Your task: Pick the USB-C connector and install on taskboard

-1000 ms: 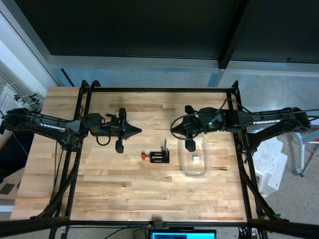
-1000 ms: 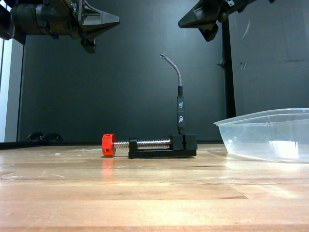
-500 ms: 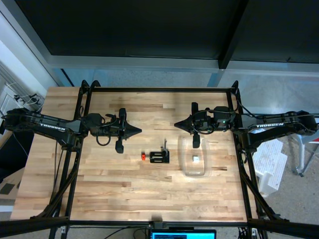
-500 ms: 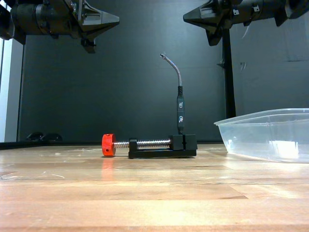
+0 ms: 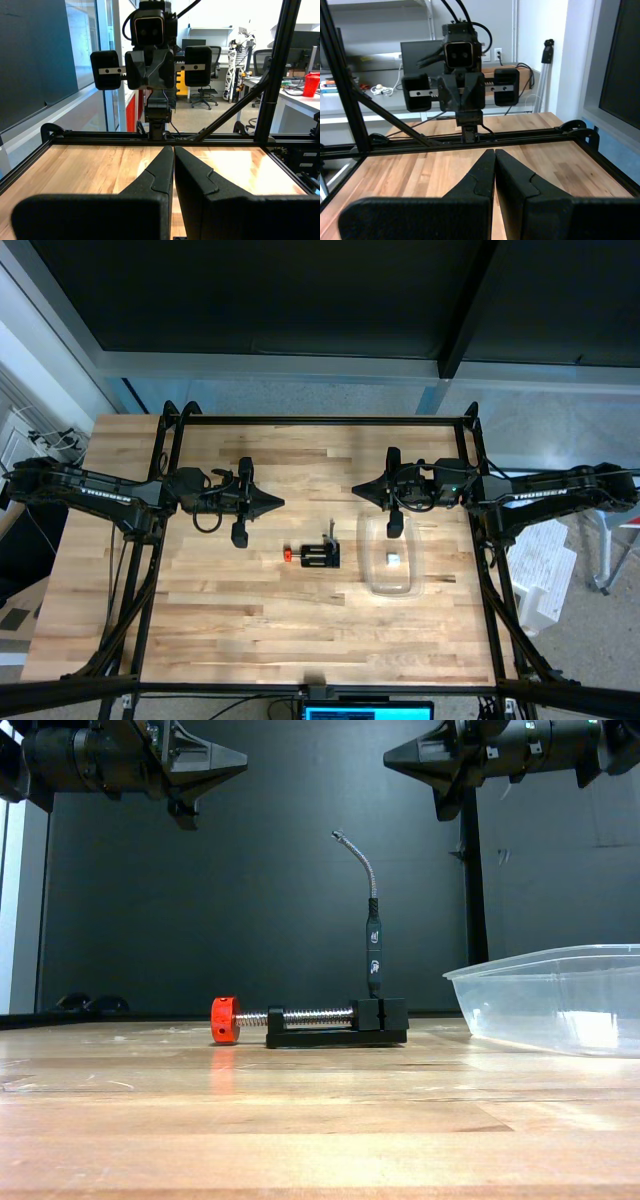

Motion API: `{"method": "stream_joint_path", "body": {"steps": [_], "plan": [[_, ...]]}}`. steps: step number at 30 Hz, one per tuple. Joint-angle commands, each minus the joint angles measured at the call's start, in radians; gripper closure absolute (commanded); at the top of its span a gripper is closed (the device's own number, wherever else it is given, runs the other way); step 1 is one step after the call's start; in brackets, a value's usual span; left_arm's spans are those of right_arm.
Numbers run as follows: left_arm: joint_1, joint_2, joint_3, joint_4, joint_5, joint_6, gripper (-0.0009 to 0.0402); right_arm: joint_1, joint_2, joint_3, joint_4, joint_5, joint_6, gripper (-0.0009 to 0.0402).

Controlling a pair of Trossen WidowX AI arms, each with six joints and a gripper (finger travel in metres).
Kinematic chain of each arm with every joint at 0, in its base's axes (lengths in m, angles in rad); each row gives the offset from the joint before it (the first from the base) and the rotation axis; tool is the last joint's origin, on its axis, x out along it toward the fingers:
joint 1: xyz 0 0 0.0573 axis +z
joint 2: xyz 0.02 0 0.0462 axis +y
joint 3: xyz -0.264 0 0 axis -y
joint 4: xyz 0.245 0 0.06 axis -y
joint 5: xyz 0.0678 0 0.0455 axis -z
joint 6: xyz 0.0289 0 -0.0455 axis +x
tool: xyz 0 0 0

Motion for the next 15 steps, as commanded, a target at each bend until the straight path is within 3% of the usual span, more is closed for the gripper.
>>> {"method": "stream_joint_path", "body": {"steps": [1,15], "plan": [[0.000,0.000,0.000,0.000,0.000,0.000,0.0393,0.002,0.001,-0.023,0.024,-0.010,0.014,0.0393],[0.000,0.000,0.000,0.000,0.000,0.000,0.0393,0.010,-0.001,-0.039,0.046,-0.018,0.025,0.0393]]}}
